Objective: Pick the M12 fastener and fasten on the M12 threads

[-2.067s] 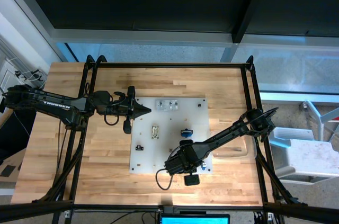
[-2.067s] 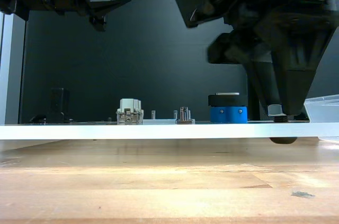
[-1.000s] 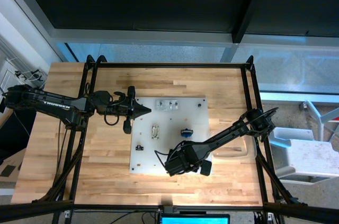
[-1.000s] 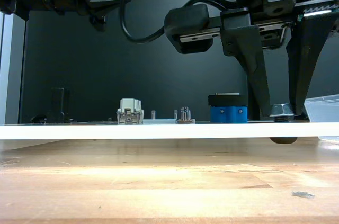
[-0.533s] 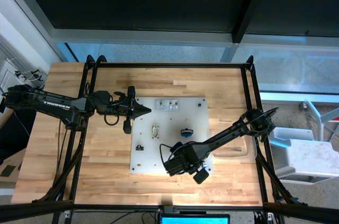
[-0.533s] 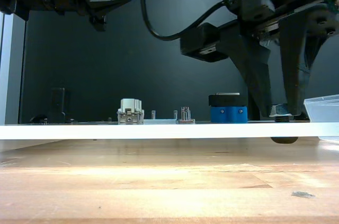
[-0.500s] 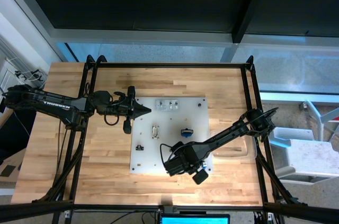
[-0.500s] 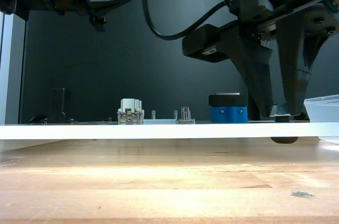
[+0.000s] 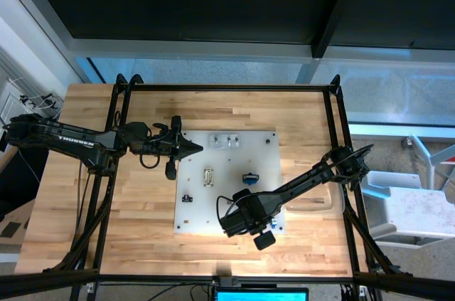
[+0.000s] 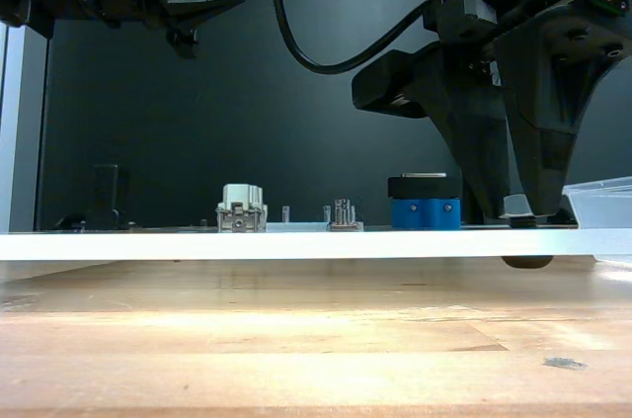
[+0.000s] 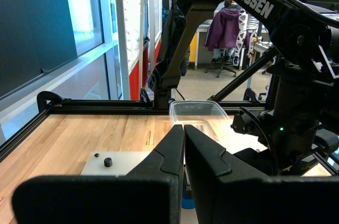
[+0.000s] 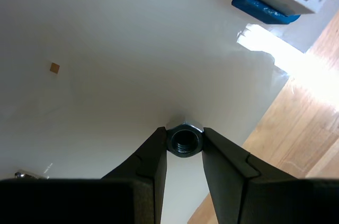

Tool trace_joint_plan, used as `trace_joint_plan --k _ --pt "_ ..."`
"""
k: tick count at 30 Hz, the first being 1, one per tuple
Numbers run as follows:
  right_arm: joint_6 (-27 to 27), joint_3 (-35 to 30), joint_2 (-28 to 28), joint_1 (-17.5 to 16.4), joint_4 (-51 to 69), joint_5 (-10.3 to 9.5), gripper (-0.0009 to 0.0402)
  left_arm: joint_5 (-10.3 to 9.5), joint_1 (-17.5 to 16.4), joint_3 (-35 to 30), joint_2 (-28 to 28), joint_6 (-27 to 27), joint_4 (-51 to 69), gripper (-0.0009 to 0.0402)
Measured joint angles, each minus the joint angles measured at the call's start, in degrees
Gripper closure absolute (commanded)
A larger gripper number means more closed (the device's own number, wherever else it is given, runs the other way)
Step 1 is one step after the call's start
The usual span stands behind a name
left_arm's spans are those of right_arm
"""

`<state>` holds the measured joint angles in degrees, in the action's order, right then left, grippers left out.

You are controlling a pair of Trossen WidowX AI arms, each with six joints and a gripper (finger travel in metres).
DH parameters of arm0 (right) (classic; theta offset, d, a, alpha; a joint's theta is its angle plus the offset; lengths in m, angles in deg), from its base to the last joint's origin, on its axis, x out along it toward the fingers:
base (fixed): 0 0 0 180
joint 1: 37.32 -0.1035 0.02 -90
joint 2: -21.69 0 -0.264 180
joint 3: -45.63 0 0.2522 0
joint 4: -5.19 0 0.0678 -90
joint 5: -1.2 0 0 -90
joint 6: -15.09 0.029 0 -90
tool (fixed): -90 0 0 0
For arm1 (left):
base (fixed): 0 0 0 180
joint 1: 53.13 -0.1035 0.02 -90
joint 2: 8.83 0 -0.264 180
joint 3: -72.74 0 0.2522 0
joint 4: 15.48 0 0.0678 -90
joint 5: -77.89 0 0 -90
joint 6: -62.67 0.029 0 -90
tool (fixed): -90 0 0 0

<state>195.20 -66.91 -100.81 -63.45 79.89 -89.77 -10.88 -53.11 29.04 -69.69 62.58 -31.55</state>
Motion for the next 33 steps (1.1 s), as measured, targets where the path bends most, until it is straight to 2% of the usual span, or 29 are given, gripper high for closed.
trace_joint_plan --k 33 --pt "-0.2 0.0 0.0 0.0 -0.8 0.20 0.0381 0.00 0.0 0.0 0.0 0.0 0.0 0.0393"
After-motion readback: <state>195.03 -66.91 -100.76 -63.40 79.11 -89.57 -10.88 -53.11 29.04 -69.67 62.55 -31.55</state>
